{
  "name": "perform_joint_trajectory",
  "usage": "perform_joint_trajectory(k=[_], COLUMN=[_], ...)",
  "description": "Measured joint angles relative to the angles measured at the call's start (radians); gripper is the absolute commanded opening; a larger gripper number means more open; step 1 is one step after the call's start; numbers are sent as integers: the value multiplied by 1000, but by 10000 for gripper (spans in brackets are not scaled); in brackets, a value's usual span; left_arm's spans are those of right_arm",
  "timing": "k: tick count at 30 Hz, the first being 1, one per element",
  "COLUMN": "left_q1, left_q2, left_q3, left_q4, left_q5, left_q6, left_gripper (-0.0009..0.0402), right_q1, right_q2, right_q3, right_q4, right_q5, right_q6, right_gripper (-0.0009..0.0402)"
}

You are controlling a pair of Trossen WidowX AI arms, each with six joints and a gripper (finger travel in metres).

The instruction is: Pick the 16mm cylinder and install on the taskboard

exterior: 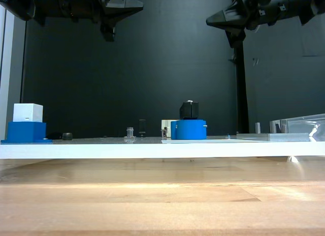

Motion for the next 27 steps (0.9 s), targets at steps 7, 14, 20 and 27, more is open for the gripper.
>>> perform_joint_trajectory(k=[7, 14, 20, 27], left_q1=[0, 0, 0, 0], left_q2=[0, 0, 0, 0], left_q3=[0, 0, 0, 0], left_q4=[0, 0, 0, 0], left_q5=[0, 0, 0, 0], left_q6=[0, 0, 0, 0], left_gripper=[0, 0, 0, 0], right_q1=[15, 37, 67, 108], right_q2=[0, 0, 0, 0], right_q3=[103, 175, 219, 253], right_q4=[-302, -536, -668, -824], right_q5=[1, 12, 53, 90], right_q6=[11, 47, 59, 92], right_gripper=[0, 0, 0, 0])
